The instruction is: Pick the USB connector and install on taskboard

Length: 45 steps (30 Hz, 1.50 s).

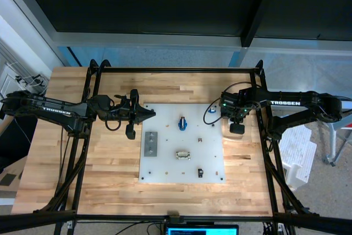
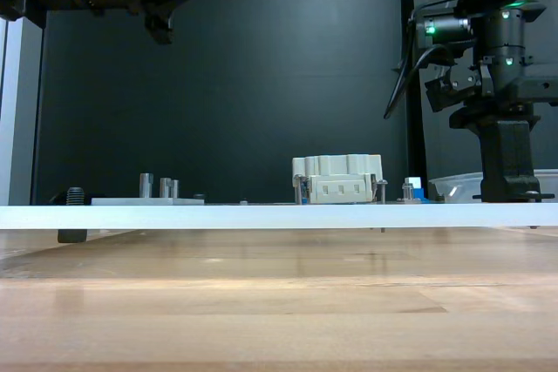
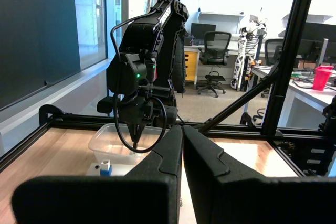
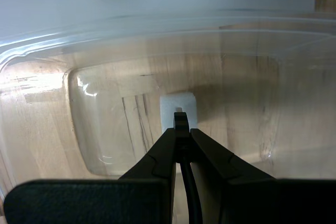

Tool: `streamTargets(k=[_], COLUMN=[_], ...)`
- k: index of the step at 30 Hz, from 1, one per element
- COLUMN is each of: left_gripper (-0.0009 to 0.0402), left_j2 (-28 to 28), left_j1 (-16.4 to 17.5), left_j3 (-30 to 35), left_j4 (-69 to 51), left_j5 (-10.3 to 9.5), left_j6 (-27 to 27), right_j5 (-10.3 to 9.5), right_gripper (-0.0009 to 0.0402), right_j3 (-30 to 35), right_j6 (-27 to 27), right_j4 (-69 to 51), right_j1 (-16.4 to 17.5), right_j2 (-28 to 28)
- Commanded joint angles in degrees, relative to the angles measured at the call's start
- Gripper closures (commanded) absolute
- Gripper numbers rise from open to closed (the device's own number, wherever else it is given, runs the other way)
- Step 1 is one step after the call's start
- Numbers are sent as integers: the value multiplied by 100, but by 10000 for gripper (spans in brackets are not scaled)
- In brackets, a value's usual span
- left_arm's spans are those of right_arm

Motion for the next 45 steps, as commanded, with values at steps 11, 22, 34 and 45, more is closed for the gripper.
streamTargets(k=[11,22,34,45], left_gripper=[393,393,393,393], left_j2=[0,0,0,0], left_j1=[0,0,2,0], left_j3=[0,0,0,2], left_j4=[2,2,2,2], left_j5=[2,2,2,2], left_j6=[2,2,2,2], right_j5=[2,2,4,-4], right_gripper=[393,393,393,393], right_j3=[780,1749,2673,3827], right_j6=[79,527,1552,2406], right_j4=[-914,-1733,-1827,-1945], right_j1=[299,1231,2765,3517], right_j2=[-94,-79,728,1934])
